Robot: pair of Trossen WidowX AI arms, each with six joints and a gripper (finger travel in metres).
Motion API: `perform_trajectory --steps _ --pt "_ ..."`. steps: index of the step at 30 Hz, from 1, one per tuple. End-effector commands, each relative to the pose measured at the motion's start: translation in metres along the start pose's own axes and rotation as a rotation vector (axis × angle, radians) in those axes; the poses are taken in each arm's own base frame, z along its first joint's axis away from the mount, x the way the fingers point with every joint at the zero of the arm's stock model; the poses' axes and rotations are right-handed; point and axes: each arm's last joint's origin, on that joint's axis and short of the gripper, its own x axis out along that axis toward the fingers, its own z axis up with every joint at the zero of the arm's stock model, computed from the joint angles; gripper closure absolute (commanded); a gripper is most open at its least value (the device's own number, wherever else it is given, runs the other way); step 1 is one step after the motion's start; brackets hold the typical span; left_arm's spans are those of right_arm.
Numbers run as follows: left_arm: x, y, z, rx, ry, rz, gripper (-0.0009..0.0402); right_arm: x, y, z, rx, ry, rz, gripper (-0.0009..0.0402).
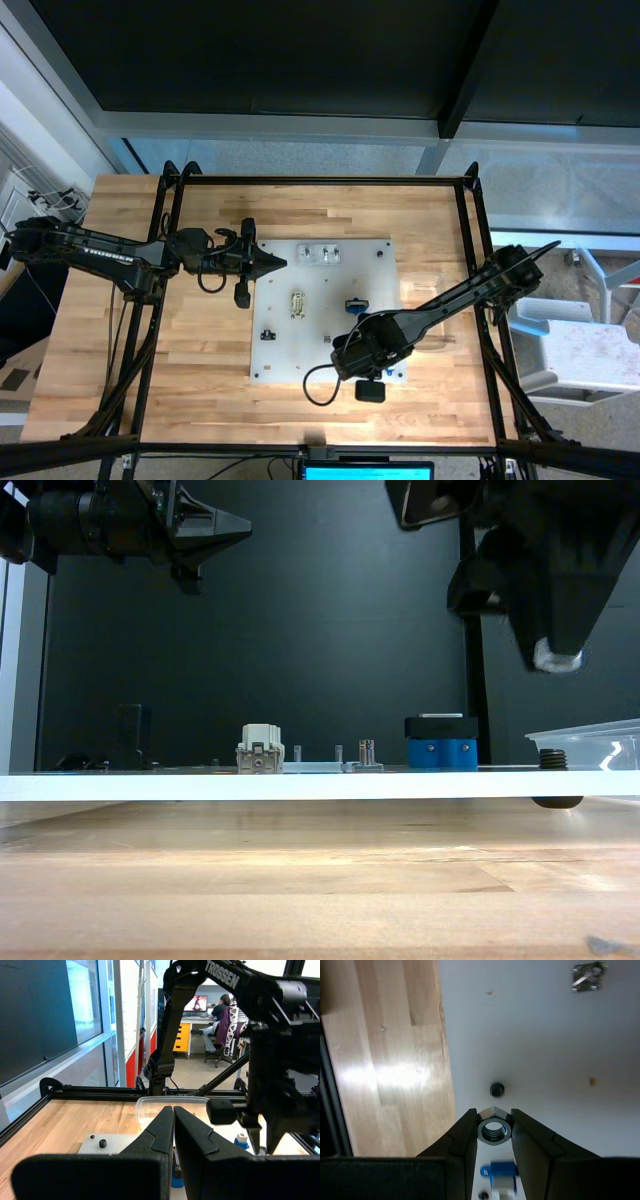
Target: Unfasten the M12 fastener and place in the container
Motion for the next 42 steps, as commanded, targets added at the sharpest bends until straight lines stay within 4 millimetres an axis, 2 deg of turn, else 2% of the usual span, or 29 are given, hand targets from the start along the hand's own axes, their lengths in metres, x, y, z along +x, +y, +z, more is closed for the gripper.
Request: perform_trajectory --steps 1,7,16,24,32,36,42 --pt "0.0 0.0 0.0 0.0 0.0 0.0 0.0393 -0.013 -0.009 -0.004 -0.01 0.002 -0.01 0.0393" --pt "0.0 0.0 0.0 0.0 0.0 0.0 0.0393 -0.037 -0.035 -0.02 0.0 0.014 -0.174 0.0393" --pt "0.0 0.0 0.0 0.0 0.0 0.0 0.0393 -0.052 -0.064 -0.057 -0.031 0.022 -0.18 0.0393" --pt "0.0 0.0 0.0 0.0 0.0 0.0 0.0393 -0.052 -0.089 -0.094 -0.013 0.04 -0.193 0.0393" --pt "0.0 0.0 0.0 0.0 0.0 0.0 0.0393 -0.05 -0.105 -0.125 -0.012 0.048 -0.196 0.0393" --pt "0.0 0.0 0.0 0.0 0.0 0.0 0.0393 -0.052 -0.108 -0.133 -0.007 0.046 -0.186 0.0393" --pt "0.0 0.0 0.0 0.0 0.0 0.0 0.0393 -0.051 -0.109 -0.134 0.0 0.048 -0.179 0.0387"
